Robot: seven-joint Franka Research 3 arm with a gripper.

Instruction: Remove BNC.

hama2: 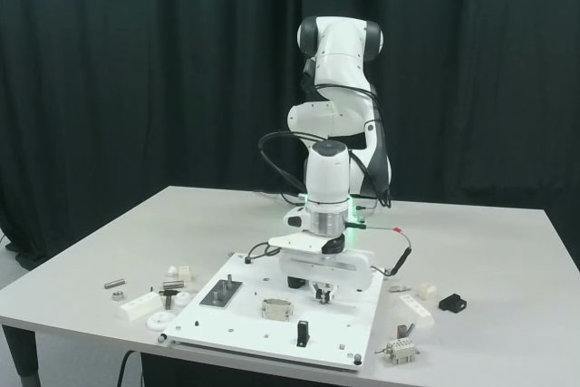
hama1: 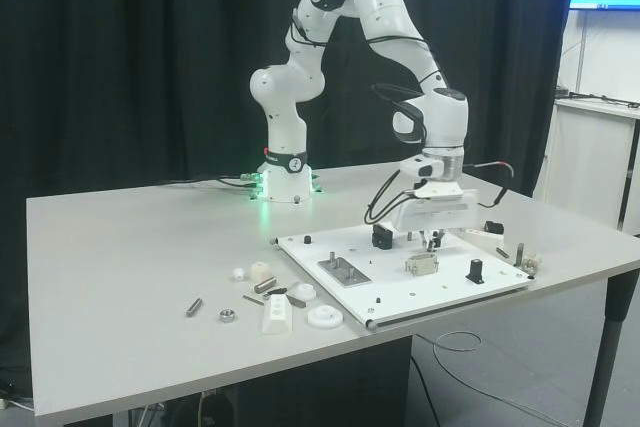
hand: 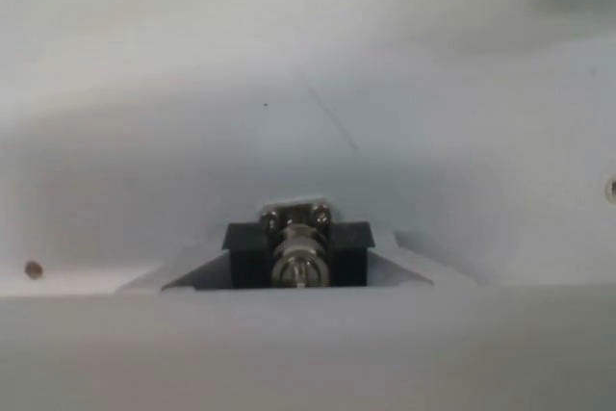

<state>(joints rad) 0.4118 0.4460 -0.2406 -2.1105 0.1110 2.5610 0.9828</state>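
Observation:
The BNC connector [hand: 300,259] is a short metal barrel standing in a black mount [hand: 248,255] on the white board [hand: 318,132]. In the wrist view it lies low in the middle, straight under the hand. My gripper [hama1: 432,239] points down at the board's far middle and hangs just above it. From the second room view the gripper [hama2: 322,294] covers the connector, so I cannot make out any contact.
On the white board [hama1: 400,292] stand a grey metal block [hama1: 343,269], a metal connector housing [hama1: 422,265] and a small black upright piece [hama1: 475,270]. Loose white gears, bolts and a nut [hama1: 226,315] lie on the table beside the board. A black part [hama2: 452,302] lies by the board's other side.

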